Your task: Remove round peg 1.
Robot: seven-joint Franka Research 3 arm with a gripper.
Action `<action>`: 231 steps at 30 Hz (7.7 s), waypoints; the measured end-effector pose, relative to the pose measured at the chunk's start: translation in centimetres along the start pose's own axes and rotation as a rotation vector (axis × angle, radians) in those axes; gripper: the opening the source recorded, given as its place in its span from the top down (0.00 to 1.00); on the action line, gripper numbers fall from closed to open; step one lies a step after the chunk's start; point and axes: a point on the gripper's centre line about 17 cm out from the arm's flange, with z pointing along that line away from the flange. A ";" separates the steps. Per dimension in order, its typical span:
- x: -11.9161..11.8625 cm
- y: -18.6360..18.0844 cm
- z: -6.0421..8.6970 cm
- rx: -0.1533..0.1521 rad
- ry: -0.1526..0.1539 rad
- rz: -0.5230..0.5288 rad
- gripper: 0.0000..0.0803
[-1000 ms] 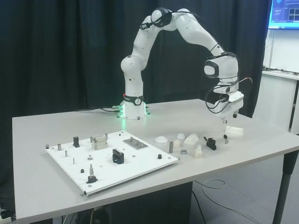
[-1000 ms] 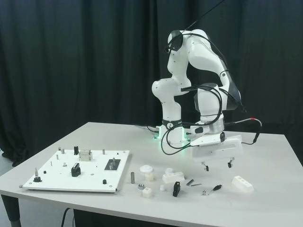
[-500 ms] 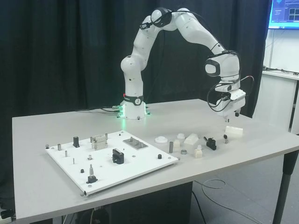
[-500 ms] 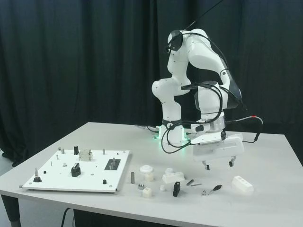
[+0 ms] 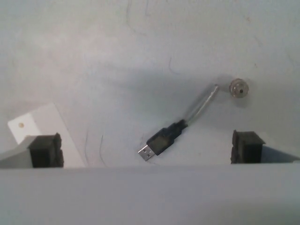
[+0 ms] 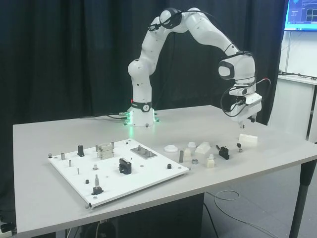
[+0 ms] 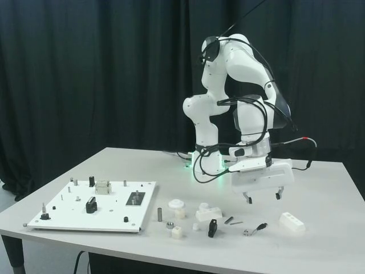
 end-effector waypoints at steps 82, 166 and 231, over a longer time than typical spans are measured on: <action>-12.2 54.0 -15.8 -0.335 -0.198 -0.055 0.00; -21.1 76.7 -5.8 -0.169 -0.106 -0.015 0.00; -20.2 77.2 -5.4 -0.147 -0.086 -0.036 0.96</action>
